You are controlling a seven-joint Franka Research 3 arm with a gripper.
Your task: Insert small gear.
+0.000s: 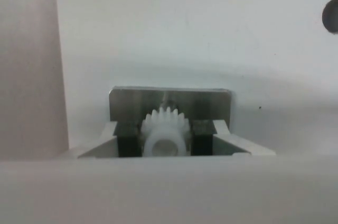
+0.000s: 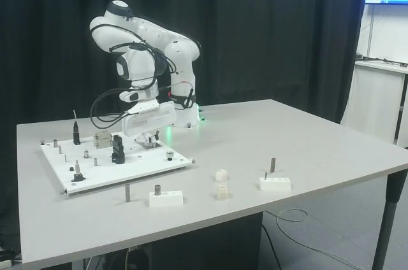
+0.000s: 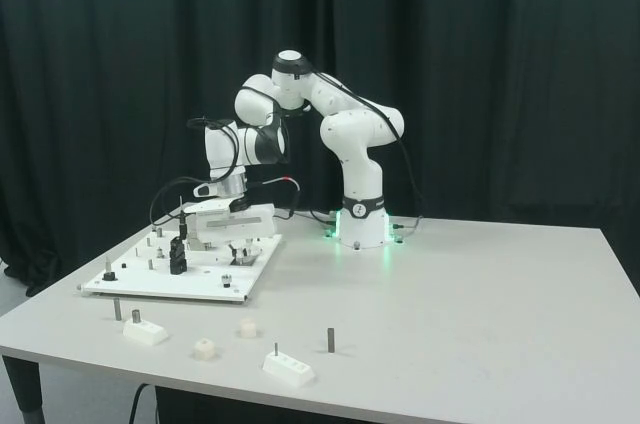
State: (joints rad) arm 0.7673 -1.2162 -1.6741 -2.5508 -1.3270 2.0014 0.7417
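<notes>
Claw (image 1: 166, 139) clamped on small white toothed plastic gear (image 1: 166, 131); keep upright, lower slowly, apparently over white board (image 2: 118, 165) beneath.

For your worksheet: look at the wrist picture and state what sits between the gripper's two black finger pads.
The small white gear sits there, clamped between the black finger pads, teeth upward, with a grey metal plate behind it. Only the wrist view shows this.
</notes>
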